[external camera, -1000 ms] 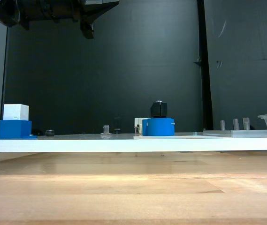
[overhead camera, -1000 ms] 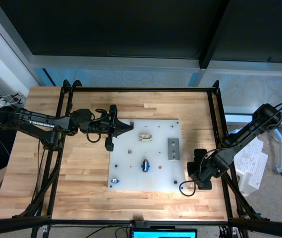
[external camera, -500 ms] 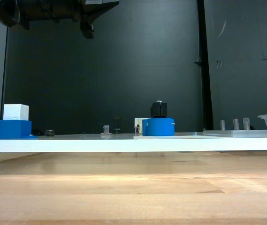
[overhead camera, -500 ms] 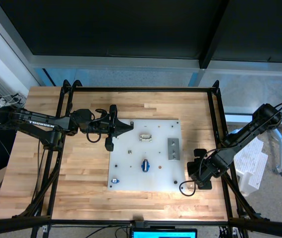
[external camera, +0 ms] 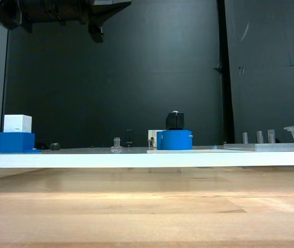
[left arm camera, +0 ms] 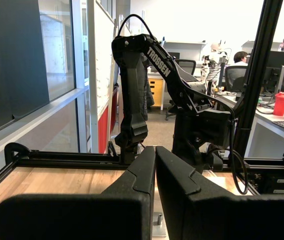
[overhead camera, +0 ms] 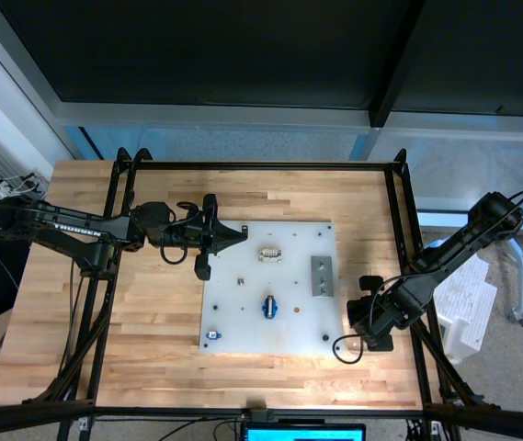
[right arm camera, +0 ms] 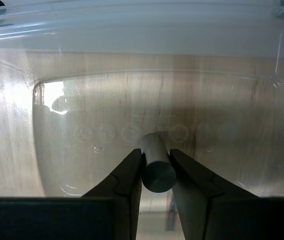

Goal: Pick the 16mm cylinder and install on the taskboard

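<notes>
Wooden table (overhead camera: 151, 349) is carrying the white taskboard (overhead camera: 243, 312); just off its right edge, the right gripper (right arm camera: 155, 156) is pinching the 16mm cylinder (right arm camera: 156, 170) over a clear tray (right arm camera: 82, 120). The left gripper (left arm camera: 155, 152) is hovering above the board's far left corner, jaws pressed together, holding nothing.

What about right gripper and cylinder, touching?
Touching. Right wrist view: right gripper pinches the 16mm cylinder over the clear tray. Left gripper, shut, above the taskboard corner.

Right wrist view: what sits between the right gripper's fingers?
The 16mm cylinder, gripped by right gripper above the clear tray; left gripper shut, parked at the taskboard's far-left corner.
</notes>
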